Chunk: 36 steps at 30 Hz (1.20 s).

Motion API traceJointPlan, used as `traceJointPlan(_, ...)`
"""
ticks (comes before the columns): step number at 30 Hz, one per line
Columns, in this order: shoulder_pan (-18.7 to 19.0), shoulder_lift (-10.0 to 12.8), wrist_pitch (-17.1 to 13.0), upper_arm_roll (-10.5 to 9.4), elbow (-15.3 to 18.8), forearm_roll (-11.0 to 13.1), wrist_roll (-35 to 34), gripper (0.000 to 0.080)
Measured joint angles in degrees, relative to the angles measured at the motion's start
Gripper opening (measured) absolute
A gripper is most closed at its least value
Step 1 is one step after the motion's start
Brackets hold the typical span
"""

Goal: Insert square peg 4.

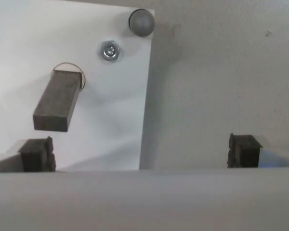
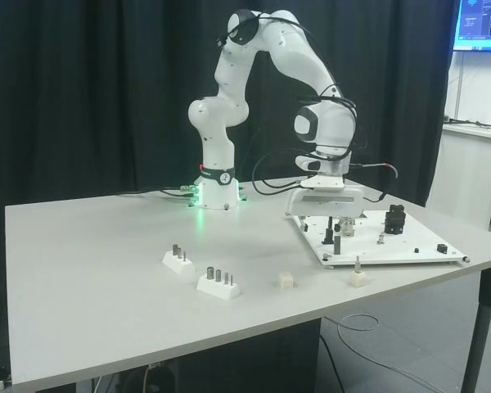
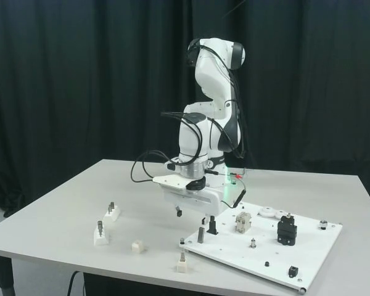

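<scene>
While the gripper (image 1: 139, 154) hovers over the edge of the white board (image 1: 111, 110), its jaws are spread wide and hold nothing; the square peg (image 1: 58, 101) stands upright in its board hole, apart from both fingertips (image 1: 36, 154), beside a bolt (image 1: 110, 50)

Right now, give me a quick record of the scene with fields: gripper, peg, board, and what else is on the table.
gripper: open, hanging above the board's corner, holding nothing
peg: square peg standing in the board, apart from both fingers
board: white board lying flat on the grey table, with a bolt and a grey knob near its edge
holders: two white blocks with spare pegs, away from the board
task state: peg looks seated; cannot tell how deep
</scene>
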<state>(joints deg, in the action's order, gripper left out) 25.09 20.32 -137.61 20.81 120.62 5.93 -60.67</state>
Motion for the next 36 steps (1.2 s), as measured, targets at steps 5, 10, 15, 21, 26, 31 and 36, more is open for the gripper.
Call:
traceJointPlan(5,0.0,0.0,-1.4,0.01,0.8,0.0,0.0,0.0800)
traceJointPlan(10,0.0,0.0,-2.7,0.01,1.4,-0.1,0.0,0.0800)
traceJointPlan(15,0.0,0.0,-3.7,0.00,1.9,-0.1,0.0,0.0800)
traceJointPlan(21,0.0,0.0,-5.0,-0.01,2.4,-0.1,0.0,0.0800)
traceJointPlan(26,0.0,0.0,-5.4,-0.01,2.5,-0.1,0.0,0.0800)
traceJointPlan(31,-0.1,0.2,-6.1,-0.01,2.5,-0.1,0.1,0.0800)
traceJointPlan(36,-0.4,0.4,-6.9,-0.01,2.5,-0.1,0.5,0.0800)
